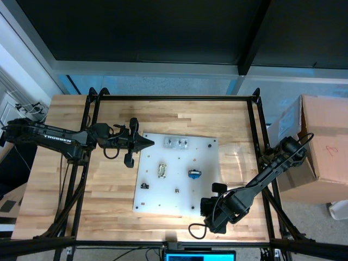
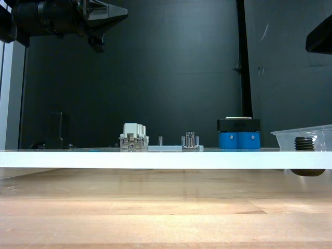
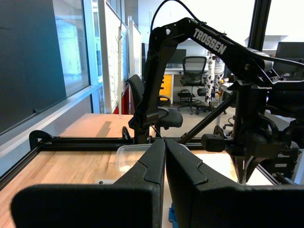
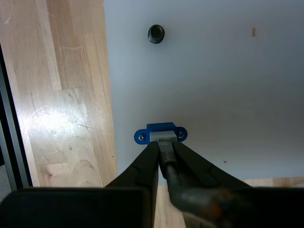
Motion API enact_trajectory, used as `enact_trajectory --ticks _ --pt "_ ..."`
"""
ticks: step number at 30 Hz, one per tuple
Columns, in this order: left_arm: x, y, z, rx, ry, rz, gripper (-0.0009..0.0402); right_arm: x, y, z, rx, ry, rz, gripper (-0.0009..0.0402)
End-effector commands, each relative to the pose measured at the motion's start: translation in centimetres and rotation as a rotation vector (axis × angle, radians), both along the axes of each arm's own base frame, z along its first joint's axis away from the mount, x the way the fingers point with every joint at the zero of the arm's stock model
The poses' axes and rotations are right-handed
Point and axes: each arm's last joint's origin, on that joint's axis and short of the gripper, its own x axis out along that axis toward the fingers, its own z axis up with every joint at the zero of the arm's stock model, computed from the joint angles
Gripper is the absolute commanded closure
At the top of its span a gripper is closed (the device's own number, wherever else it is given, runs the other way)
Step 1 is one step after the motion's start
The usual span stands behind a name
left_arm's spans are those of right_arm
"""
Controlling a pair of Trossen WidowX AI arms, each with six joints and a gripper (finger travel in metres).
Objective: Remove the RJ45 connector from the taskboard and place in the container
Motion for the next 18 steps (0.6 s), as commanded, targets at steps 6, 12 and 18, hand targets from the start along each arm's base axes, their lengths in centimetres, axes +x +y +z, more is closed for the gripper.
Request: enact_trajectory --ticks 6,12,18 --pt "0.0 0.0 0.0 0.000 0.000 0.000 0.0393 0.0 0.0 0.0 0.007 0.001 -0.002 0.0392" --pt "0.0 0.0 0.0 0.000 0.000 0.000 0.0393 -0.2 -0.2 0.9 0.024 -0.018 -0.002 0.0394" --pt "0.0 0.0 0.0 0.000 0.000 0.000 0.0393 -0.4 -0.6 1.9 0.034 -0.042 -0.008 0.0393"
